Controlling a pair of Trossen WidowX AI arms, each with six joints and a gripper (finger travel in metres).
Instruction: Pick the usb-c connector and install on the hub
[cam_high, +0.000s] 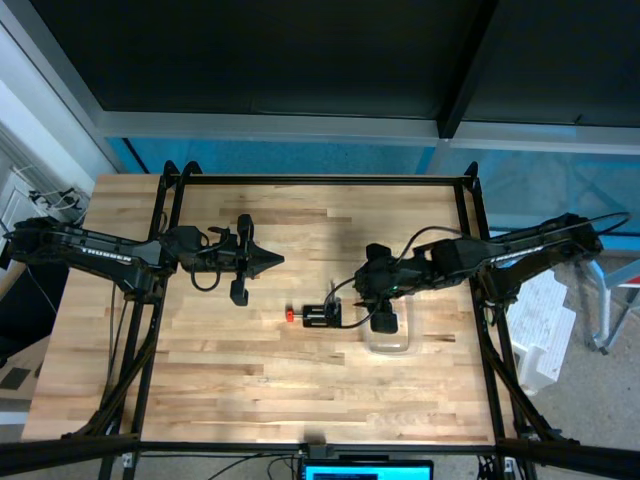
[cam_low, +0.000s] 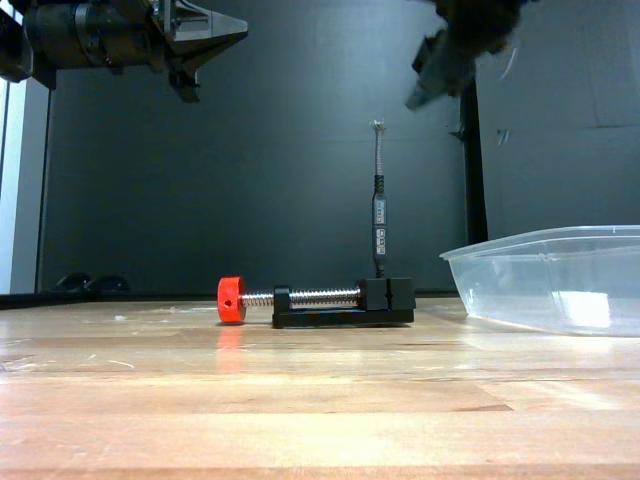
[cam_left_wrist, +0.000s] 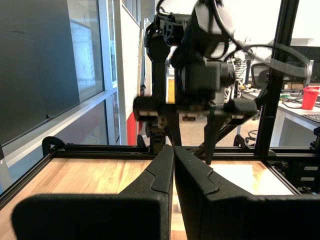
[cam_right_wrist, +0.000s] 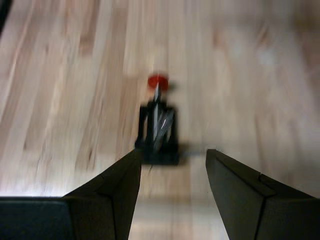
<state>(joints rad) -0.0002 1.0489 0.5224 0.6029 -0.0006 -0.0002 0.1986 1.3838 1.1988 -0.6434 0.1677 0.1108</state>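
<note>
Right gripper (cam_right_wrist: 173, 151) hung open, nearer the usb-c connector (cam_low: 380, 225)
It stood upright in the vise (cam_low: 340, 300), below, toward the left arm; left gripper (cam_high: 268, 260), closed, hovered well apart

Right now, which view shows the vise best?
Low view: the vise sits side-on, whole. High view: from above, near the right gripper. Right wrist view: end-on, from above. Left wrist view, at the raised left gripper: absent.

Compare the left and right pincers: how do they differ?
The left pincer is shut; the right pincer is open. The left pincer hangs left of the black vise with red knob; the right pincer hangs over the clear plastic tub's edge. Both are empty, above the table. Where the usb-c connector lies, I cannot tell.
</note>
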